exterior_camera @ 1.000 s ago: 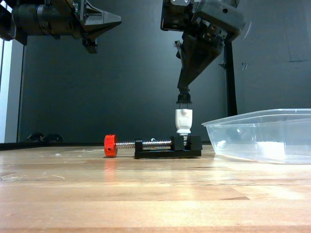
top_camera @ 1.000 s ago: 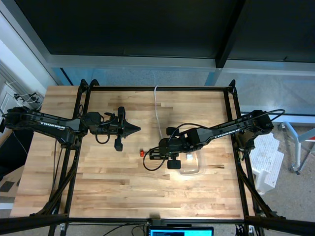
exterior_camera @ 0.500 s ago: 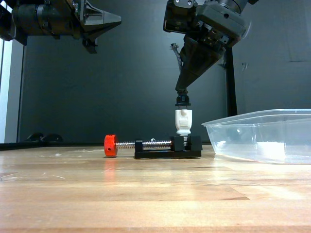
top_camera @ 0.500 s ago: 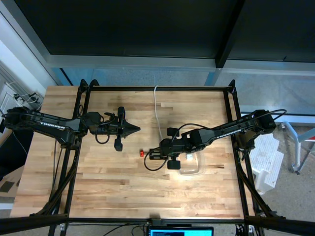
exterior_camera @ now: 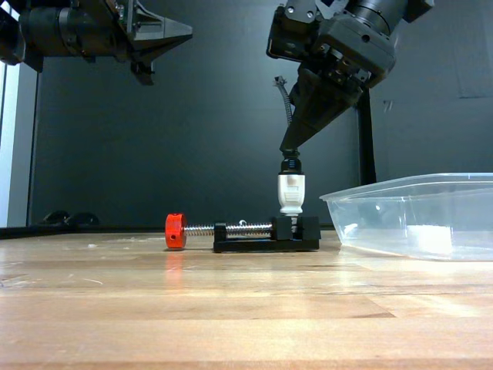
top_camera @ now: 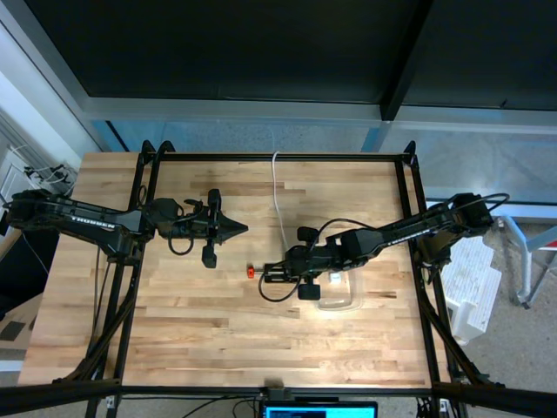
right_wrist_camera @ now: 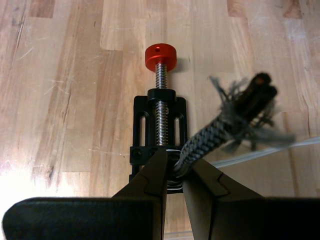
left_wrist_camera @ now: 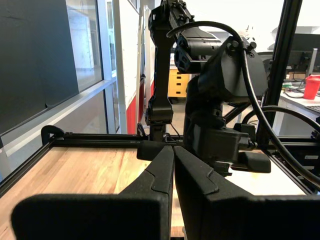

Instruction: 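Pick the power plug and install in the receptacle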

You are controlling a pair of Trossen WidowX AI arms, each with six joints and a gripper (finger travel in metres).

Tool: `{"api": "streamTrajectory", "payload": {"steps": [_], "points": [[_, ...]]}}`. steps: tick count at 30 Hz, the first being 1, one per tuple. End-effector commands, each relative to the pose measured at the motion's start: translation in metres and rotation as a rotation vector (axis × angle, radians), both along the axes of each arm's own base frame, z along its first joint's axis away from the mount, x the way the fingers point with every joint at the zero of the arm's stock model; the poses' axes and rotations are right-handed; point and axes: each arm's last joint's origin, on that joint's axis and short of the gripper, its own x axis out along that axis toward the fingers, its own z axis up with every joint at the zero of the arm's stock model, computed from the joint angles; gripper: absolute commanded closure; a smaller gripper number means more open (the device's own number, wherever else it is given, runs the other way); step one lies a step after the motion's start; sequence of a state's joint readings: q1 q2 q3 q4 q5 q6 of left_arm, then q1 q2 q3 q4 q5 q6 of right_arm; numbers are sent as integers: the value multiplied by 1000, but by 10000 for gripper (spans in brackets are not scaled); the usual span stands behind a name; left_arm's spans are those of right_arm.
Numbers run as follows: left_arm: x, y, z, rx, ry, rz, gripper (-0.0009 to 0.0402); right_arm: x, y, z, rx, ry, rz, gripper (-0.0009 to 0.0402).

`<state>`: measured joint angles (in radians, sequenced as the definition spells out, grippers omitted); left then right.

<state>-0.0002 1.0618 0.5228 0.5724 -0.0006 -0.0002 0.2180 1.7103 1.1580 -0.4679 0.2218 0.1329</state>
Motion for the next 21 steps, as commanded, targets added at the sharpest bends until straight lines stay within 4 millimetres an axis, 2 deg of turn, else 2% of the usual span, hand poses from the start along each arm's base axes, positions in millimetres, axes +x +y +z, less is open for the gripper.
{"api": "streamTrajectory", "payload": {"steps": [1, 10, 21], "points": [[0, 0, 0, 0, -1, 0, 393, -4, -1, -7, -2, 20, 2, 393], [0, 0, 0, 0, 0, 0, 393, -2, 0, -1, 6, 4, 4, 386], [0, 0, 0, 0, 0, 0, 393, 2, 0, 10, 10, -15, 3, 312]]}}
